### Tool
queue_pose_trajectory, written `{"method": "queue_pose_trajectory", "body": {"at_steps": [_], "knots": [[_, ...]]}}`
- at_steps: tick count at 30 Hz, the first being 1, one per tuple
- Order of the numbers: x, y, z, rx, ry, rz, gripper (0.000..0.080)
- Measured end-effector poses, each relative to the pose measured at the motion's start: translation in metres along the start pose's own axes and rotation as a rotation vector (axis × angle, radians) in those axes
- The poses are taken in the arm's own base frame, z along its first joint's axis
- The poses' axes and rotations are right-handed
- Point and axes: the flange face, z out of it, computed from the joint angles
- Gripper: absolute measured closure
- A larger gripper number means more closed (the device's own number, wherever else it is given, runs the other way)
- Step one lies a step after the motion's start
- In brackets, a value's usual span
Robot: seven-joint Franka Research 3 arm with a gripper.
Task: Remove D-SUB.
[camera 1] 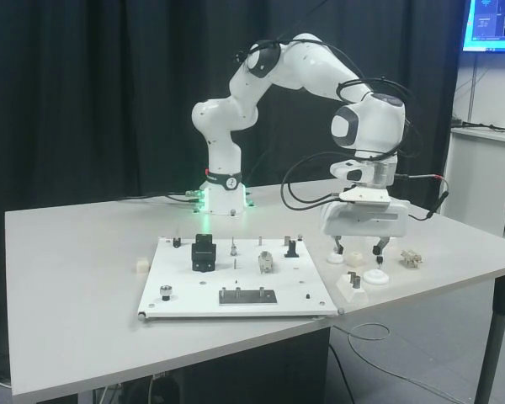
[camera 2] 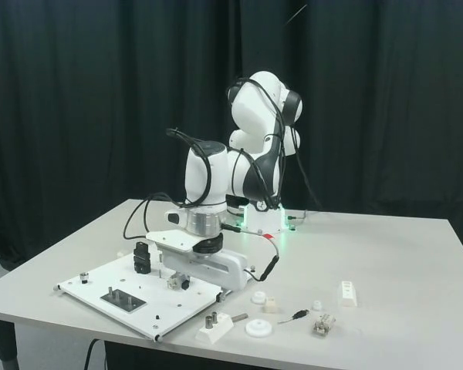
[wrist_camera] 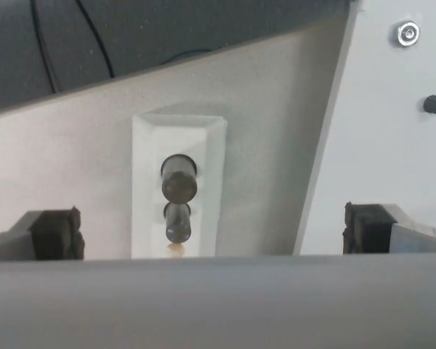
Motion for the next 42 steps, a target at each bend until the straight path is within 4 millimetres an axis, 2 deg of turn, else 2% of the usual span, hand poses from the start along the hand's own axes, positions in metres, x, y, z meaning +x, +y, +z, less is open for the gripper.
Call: {"method": "queue_pose_trajectory", "body": {"at_steps": [42], "knots": [[0.0016, 0.0073, -0.0045, -0.057, 0.009, -0.041, 0.0003]]}}
